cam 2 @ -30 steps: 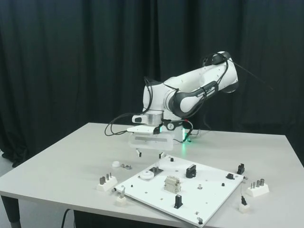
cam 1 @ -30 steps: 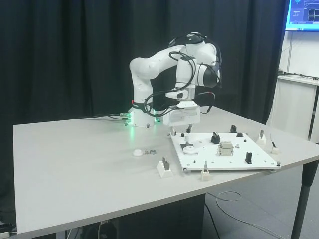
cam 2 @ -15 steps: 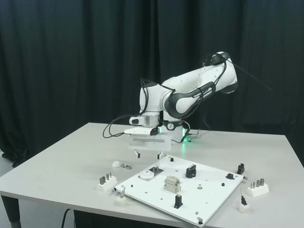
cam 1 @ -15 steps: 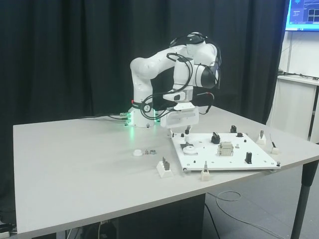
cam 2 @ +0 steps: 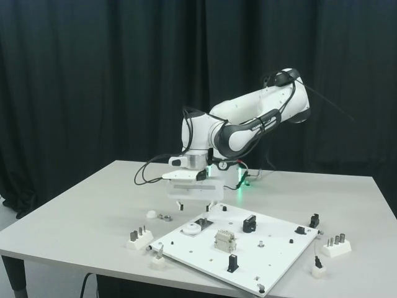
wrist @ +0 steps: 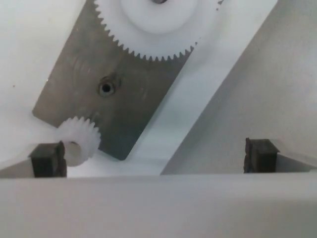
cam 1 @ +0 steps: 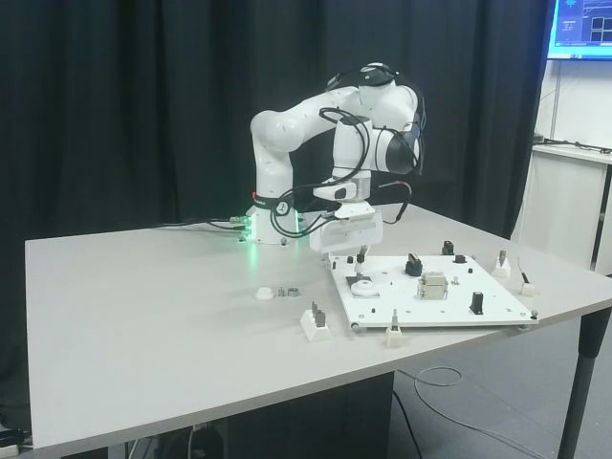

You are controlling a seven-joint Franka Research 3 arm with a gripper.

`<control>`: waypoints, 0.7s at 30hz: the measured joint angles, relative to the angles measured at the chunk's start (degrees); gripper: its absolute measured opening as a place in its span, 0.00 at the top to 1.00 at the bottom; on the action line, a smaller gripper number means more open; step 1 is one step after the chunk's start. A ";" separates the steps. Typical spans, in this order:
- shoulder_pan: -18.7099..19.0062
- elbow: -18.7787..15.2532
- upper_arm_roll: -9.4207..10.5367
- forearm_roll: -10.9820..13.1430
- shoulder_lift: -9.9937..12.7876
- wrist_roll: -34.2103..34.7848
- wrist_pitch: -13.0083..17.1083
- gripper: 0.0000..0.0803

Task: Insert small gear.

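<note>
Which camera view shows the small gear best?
The wrist view: the small gear lies on the grey plate, its teeth clear, beside one black fingertip. In both room views it is too small to make out.

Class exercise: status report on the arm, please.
Gripper open, empty, above board edge. Small gear seated on grey plate, beside one finger. Nothing in the way.

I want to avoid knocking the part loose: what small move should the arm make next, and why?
Probably lift the pincer straight up. It is open and holds nothing. The small gear already lies at the corner of the grey plate, close to one finger, so a sideways move could knock it.
</note>
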 joint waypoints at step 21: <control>-1.95 0.17 2.11 2.11 -0.20 -2.64 0.78 0.00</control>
